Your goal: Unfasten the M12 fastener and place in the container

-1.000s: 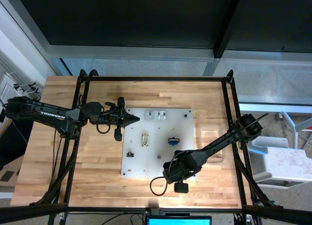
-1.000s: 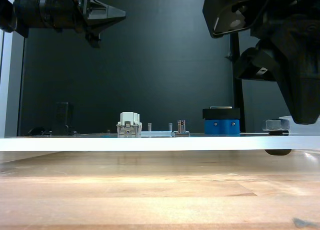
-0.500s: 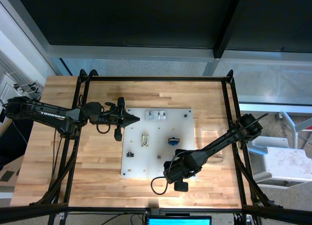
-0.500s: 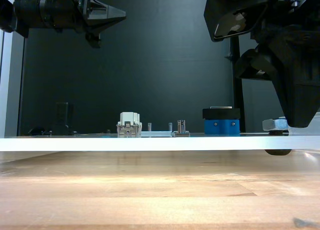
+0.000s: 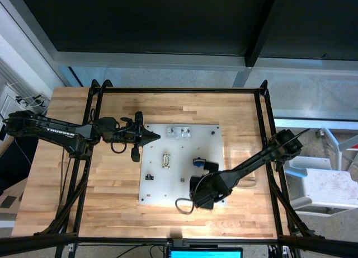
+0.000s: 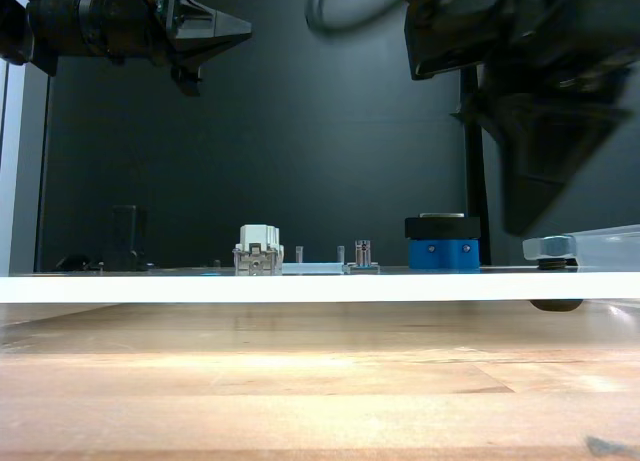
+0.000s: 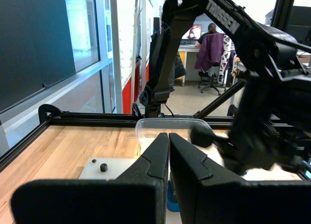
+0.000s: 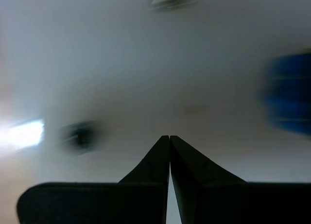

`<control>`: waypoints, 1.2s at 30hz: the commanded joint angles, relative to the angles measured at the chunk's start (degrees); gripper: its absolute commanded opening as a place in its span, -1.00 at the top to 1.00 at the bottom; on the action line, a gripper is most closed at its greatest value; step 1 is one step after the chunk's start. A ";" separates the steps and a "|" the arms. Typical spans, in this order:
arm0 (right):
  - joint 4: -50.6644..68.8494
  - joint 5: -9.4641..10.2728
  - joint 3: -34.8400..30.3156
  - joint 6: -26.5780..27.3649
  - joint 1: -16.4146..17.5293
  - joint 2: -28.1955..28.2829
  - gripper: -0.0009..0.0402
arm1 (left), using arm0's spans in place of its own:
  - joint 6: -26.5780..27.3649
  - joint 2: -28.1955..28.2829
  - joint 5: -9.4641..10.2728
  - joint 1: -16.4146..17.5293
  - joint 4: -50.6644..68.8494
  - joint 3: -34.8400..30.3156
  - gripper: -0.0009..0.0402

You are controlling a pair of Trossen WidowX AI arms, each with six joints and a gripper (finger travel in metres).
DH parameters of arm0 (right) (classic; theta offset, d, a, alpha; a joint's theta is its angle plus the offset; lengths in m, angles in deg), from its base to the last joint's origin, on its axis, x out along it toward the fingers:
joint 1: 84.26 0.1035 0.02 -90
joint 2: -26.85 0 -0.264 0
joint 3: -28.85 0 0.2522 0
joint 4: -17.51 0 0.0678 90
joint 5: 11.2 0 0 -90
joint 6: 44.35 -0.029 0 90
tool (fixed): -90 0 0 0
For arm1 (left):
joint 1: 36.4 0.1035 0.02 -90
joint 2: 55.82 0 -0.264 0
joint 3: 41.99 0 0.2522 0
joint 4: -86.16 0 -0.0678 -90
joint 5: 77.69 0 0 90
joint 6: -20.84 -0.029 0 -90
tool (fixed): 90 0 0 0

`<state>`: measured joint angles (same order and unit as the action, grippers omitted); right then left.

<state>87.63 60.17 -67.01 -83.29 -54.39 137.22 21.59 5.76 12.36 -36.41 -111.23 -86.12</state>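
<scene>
Right tool (image 8: 169,137), closed and empty, is hanging above the nut (image 6: 549,247) sitting on its stud (image 6: 547,265) near the clear tray (image 5: 238,154); left tool (image 7: 168,134) is hovering closed over the board's (image 5: 159,191) far left.

My left gripper (image 5: 156,136) hangs high, level, arm stretched inward, fingers (image 7: 150,158) pressed flat together. My right gripper (image 8: 169,137) tilts downward off a bent arm, fingers (image 8: 148,162) touching tip to tip.

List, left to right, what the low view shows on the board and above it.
Left gripper above, white connector, silver post, blue block, silver nut, clear container; right gripper above the right end.
</scene>
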 commanded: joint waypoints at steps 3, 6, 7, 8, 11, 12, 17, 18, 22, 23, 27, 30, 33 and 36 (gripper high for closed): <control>0.83 1.31 -0.15 -0.13 0.17 -1.11 0.96 | 0.00 0.02 0.00 0.02 -0.02 0.00 0.96; 0.81 4.39 -0.48 -0.11 0.17 -1.40 0.96 | 0.00 0.02 0.00 0.00 -0.02 0.00 0.96; 0.81 5.73 -0.68 -0.09 0.17 -1.42 0.96 | 0.00 0.02 0.00 0.02 -0.02 0.00 0.96; 0.79 7.39 -0.83 -0.07 0.17 -1.42 0.96 | 0.00 0.02 0.00 0.02 -0.02 0.00 0.96; 0.50 14.08 -1.51 1.25 0.17 -1.42 0.96 | 0.00 0.02 0.00 0.02 -0.02 0.00 0.96; 0.07 16.04 -1.75 1.66 0.17 -1.42 0.96 | 0.00 0.02 0.00 0.00 -0.04 0.00 0.96; -4.74 23.43 -1.99 2.86 0.17 -1.20 0.96 | 0.00 0.02 0.00 0.00 -0.02 0.00 0.96; -5.46 23.39 -1.97 3.04 0.20 -1.18 0.96 | 0.00 0.02 0.00 0.00 -0.02 0.00 0.96; -7.76 22.51 -1.90 3.19 0.26 -0.07 0.96 | 0.00 0.02 0.00 0.02 -0.02 0.00 0.96; -8.13 21.90 -1.84 3.17 0.26 0.26 0.96 | 0.00 0.02 0.00 0.00 -0.02 0.00 0.96; -8.52 20.50 -1.75 3.17 0.26 1.86 0.96 | 0.00 0.02 0.00 0.00 -0.02 0.00 0.96; -9.27 19.87 -1.73 3.19 0.24 2.73 0.96 | 0.00 0.02 0.00 0.00 -0.02 0.00 0.96; -9.66 19.67 -1.70 3.21 0.17 3.39 0.96 | 0.00 0.02 0.00 0.00 -0.02 0.00 0.96; -9.62 19.61 -1.70 3.19 0.15 3.52 0.96 | 0.00 0.02 0.00 0.00 -0.02 0.00 0.96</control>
<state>77.95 79.90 -68.76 -80.06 -54.21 140.65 21.59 5.78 12.36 -36.41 -111.25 -86.10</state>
